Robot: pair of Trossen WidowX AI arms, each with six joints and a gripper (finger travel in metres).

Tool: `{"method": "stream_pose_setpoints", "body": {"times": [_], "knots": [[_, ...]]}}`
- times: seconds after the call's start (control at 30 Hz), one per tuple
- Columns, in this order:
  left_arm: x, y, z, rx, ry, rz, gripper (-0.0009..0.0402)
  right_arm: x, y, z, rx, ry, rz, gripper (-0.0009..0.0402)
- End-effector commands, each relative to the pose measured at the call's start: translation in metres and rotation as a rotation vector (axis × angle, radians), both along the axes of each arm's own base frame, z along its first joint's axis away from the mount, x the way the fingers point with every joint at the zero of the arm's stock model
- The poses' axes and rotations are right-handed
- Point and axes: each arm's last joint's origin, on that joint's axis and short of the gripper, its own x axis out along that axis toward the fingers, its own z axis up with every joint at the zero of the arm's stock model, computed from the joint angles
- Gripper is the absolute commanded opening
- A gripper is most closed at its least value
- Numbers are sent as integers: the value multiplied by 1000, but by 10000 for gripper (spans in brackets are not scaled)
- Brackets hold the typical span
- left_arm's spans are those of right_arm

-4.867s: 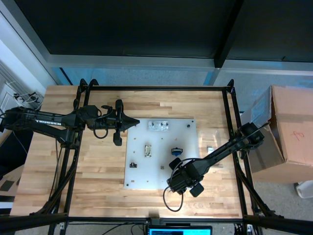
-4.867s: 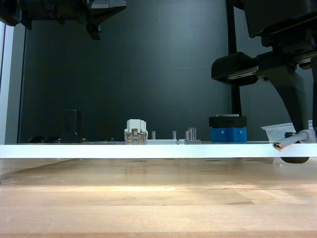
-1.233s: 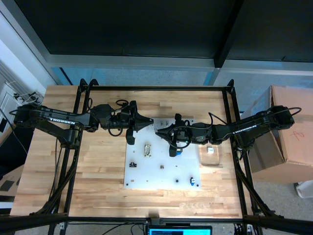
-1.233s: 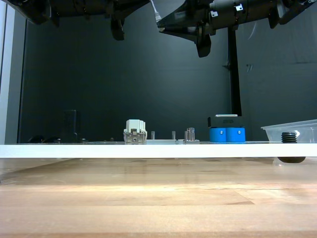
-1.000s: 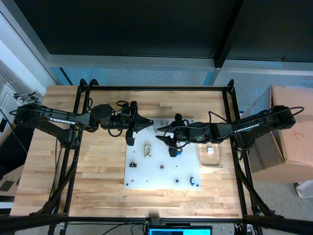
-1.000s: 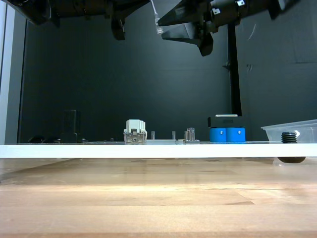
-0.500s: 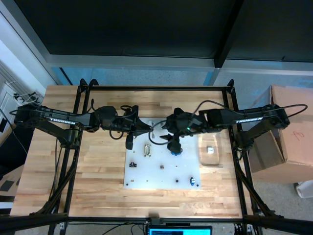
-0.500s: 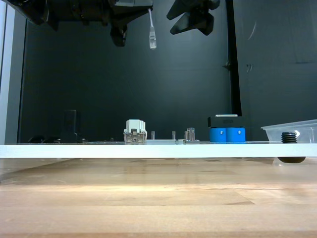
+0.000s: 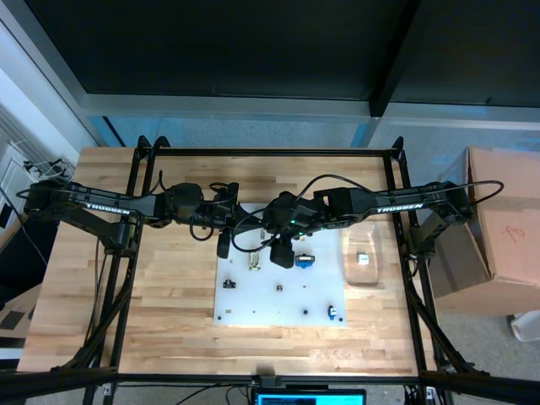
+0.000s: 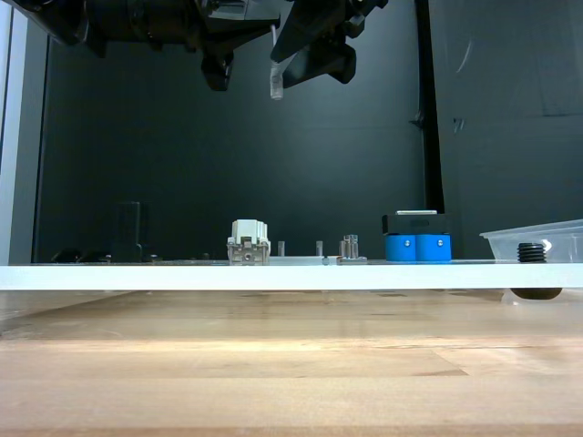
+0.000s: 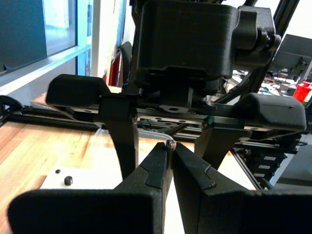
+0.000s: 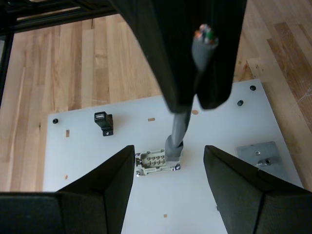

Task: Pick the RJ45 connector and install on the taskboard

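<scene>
The RJ45 connector [image 10: 276, 80] is a clear plug on a short grey cable [image 12: 181, 122]. It hangs plug-down high above the white taskboard [image 9: 278, 299], clear of any seat. My left gripper [image 11: 170, 146] is shut on the cable's upper, cut end and reaches in over the board's far left part [image 9: 247, 218]. My right gripper [image 12: 168, 158] points down at the board with its fingers wide apart. The cable hangs between them, touching neither finger. In the low view the right gripper [image 10: 310, 56] sits just right of the plug, close to the left gripper [image 10: 260, 25].
On the board stand a white multi-pin connector [image 9: 255, 259], a small black socket [image 12: 104, 122], a blue block [image 10: 418, 246] and a metal plate [image 12: 258, 153]. A clear tray [image 9: 363, 260] lies right of the board. A cardboard box [image 9: 498, 228] stands off the table's right edge.
The connector has passed from the right gripper to the left. The right gripper opened, pulled away, then swung left and turned downward around the hanging cable.
</scene>
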Motion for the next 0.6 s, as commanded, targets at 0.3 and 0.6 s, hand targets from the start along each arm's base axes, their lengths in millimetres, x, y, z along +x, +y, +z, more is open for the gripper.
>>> {"method": "stream_pose_setpoints", "body": {"times": [0.3,0.6], "knots": [[0,0,0,0,2,1,0,3,0,0,-13,-40,16,134],[0,0,0,0,1,1,0,5,-1,1,-22,-52,21,86]]}}
